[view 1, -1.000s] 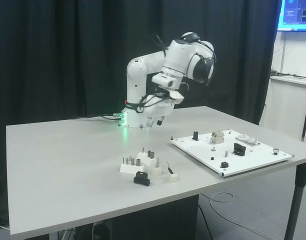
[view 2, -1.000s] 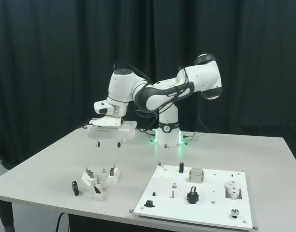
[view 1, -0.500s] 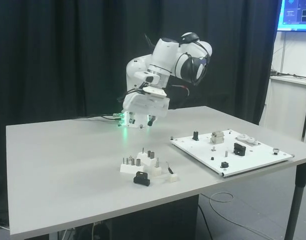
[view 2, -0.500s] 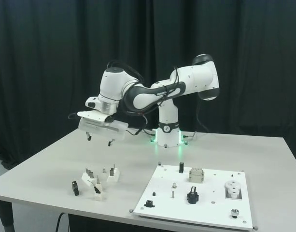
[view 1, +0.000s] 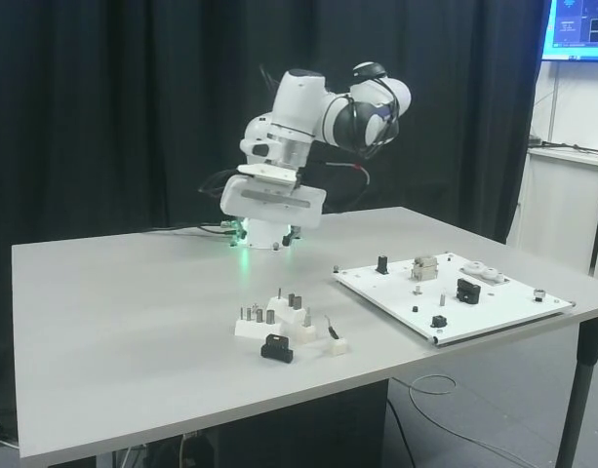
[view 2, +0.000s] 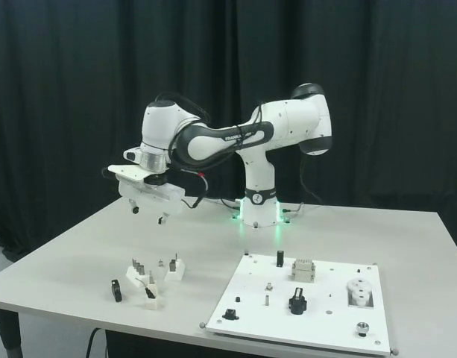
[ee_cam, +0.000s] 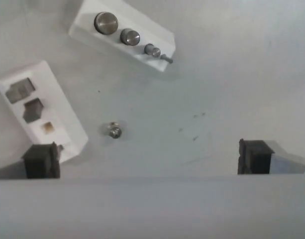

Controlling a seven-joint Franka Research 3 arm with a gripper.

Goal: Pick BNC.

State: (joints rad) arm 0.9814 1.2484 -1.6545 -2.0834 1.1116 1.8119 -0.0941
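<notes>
Gripper (view 2: 147, 215) swung outward, small upright metal BNC (ee_cam: 114, 130) — free-standing

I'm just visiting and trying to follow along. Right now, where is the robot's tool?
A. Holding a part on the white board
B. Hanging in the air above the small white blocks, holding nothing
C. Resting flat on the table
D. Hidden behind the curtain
B: the tool hangs well above the small white blocks on the table, its fingers spread apart with nothing between them.
</notes>
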